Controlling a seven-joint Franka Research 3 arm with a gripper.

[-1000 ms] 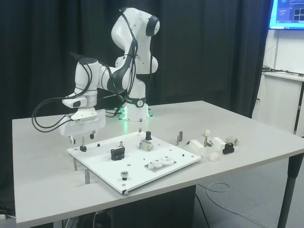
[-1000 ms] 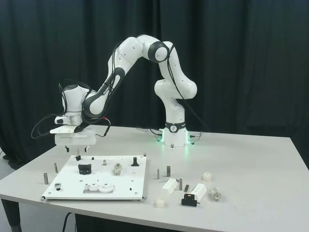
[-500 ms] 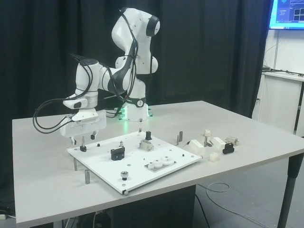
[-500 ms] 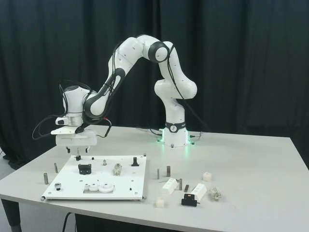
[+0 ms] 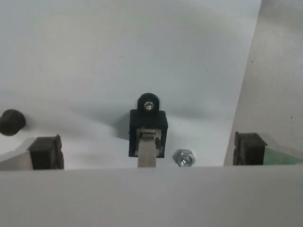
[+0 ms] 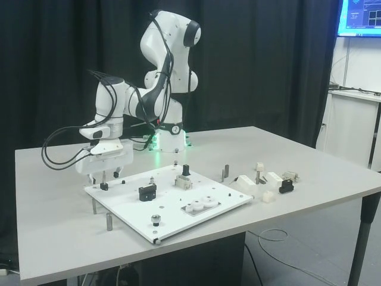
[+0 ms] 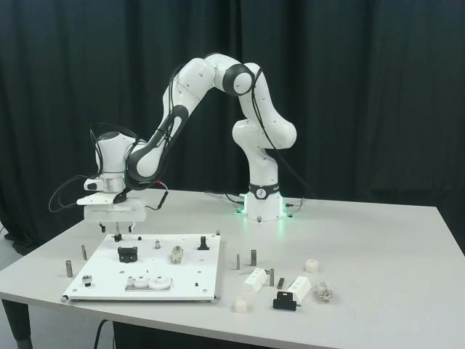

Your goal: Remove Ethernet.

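At the far corner of the white board (image 6: 172, 205), the Ethernet plug (image 5: 147, 152) sits in its black socket (image 5: 148, 132), a small nut (image 5: 183, 158) just beside it. Above hangs the gripper (image 5: 147, 152), its fingers (image 5: 46, 152) spread wide apart on either side of the socket, touching neither it nor the plug and holding nothing.
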